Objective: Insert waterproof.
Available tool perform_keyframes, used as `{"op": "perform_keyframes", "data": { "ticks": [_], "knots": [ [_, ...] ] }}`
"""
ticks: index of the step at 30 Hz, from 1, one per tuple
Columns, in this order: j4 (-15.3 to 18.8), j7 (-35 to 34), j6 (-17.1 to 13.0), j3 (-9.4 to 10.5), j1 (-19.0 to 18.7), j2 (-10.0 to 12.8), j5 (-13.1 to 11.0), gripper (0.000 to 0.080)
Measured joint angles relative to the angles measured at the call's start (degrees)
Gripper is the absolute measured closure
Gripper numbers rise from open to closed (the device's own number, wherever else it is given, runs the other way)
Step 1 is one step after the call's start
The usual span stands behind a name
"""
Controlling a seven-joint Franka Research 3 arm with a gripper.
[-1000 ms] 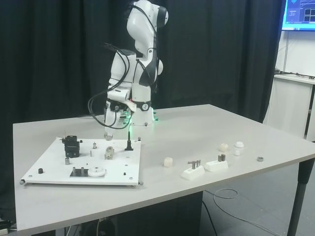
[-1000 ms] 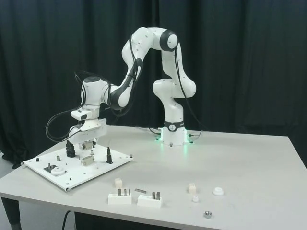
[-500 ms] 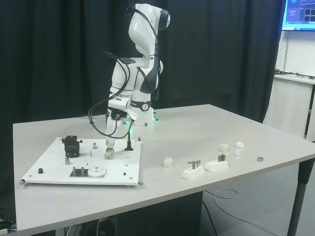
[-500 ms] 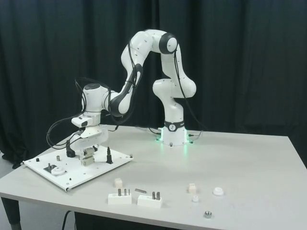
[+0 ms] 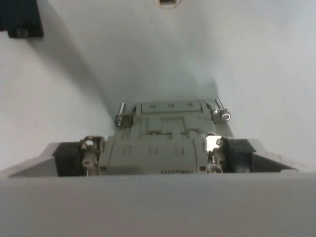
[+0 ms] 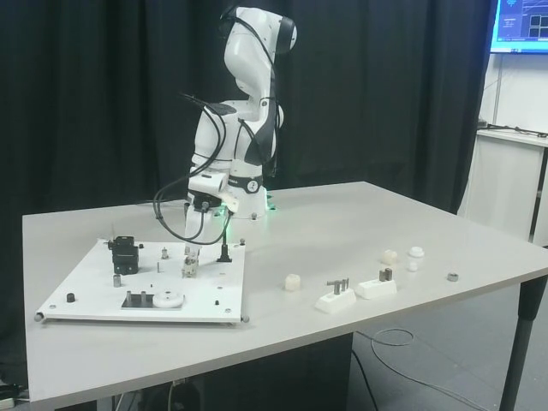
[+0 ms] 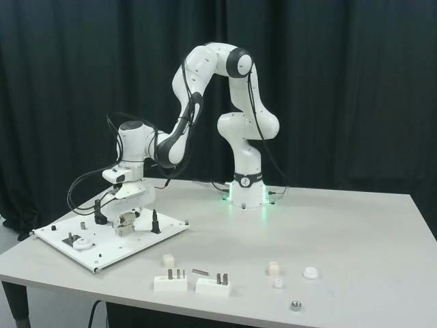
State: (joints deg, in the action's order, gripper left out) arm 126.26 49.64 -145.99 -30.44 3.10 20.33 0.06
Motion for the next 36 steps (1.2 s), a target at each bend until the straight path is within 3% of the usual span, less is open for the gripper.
{"op": "perform_keyframes", "data": {
  "ticks": [36],
  "knots": [
    [-0.4,0.0,-2.2,-0.41,0.0,1.2,-0.1,0.019]
  ]
}}
